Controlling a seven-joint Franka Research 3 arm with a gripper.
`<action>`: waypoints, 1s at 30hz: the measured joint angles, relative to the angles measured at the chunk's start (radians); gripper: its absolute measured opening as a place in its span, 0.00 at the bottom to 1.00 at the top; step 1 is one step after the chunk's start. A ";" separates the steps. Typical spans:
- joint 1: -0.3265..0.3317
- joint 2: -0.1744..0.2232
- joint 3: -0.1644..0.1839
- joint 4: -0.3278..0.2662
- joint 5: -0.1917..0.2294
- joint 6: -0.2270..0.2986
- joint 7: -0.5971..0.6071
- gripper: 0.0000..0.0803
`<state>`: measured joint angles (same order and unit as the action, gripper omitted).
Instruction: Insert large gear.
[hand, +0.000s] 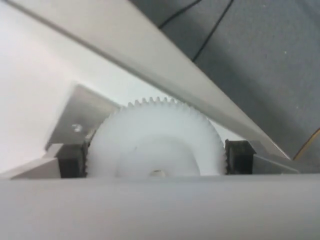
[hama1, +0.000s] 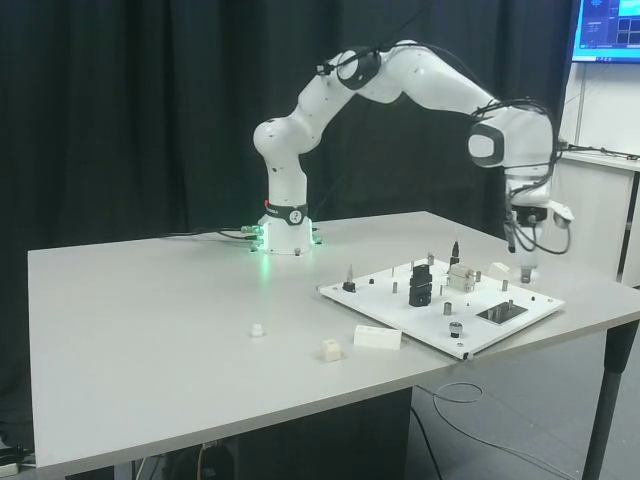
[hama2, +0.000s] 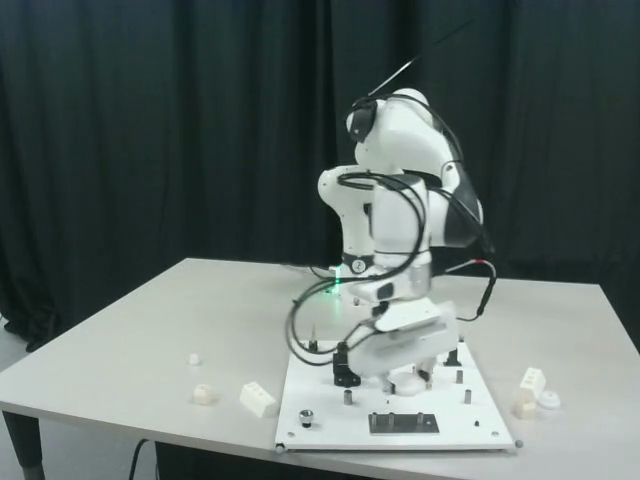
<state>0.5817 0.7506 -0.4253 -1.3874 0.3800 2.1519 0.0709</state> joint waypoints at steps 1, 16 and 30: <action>0.007 0.002 0.000 0.000 -0.006 0.000 -0.010 0.74; 0.046 0.031 0.000 0.000 -0.066 0.001 -0.105 0.74; 0.036 0.070 -0.001 0.000 -0.067 0.001 -0.135 0.74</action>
<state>0.6173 0.8207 -0.4258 -1.3876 0.3132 2.1525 -0.0639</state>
